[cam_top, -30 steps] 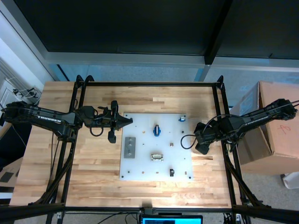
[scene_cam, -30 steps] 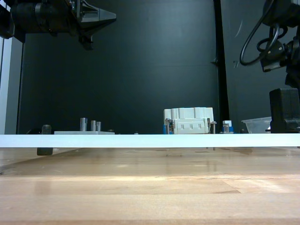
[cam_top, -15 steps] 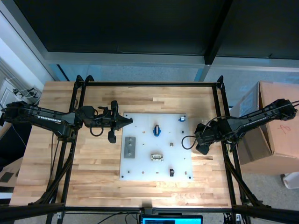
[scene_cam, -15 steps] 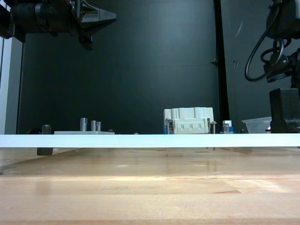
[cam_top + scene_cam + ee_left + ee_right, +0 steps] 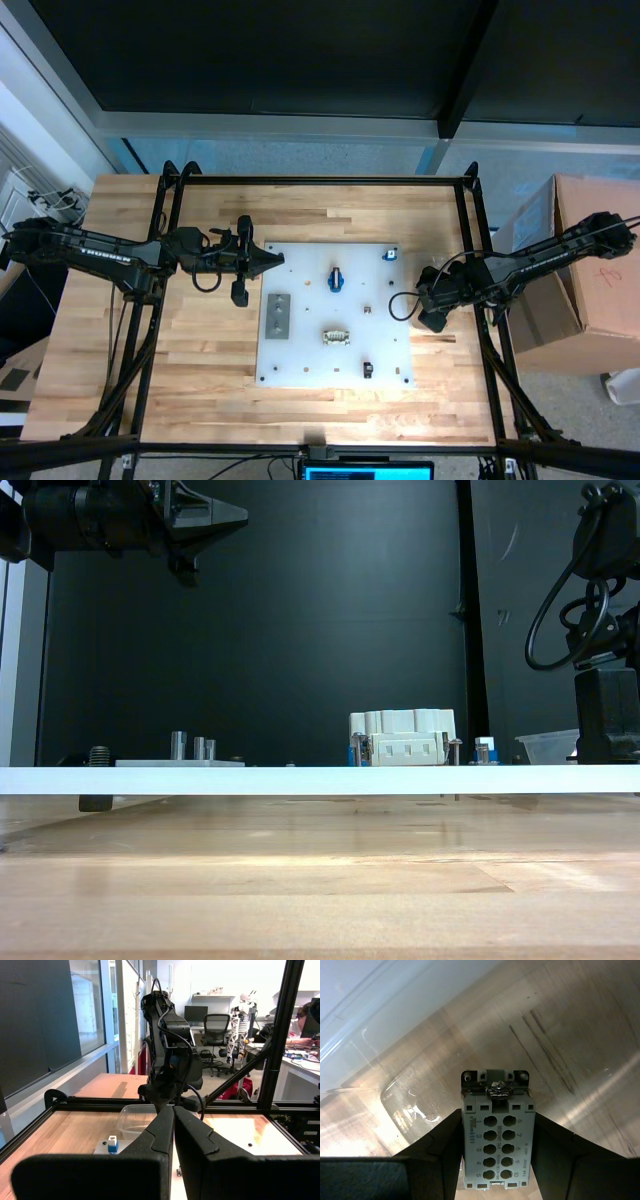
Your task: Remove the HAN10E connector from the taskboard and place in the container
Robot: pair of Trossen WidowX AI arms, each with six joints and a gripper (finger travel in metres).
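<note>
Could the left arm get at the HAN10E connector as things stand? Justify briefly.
Probably not readily: the HAN10E connector is gripped by the right gripper over the container right of the taskboard, while the left gripper, shut, hovers high over its left edge.

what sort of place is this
Probably a robotics lab: desks with monitors and an office chair behind a framed wooden table with a white task board. The left gripper hovers shut at the board's left edge; the right gripper holds the HAN10E connector over the container.
</note>
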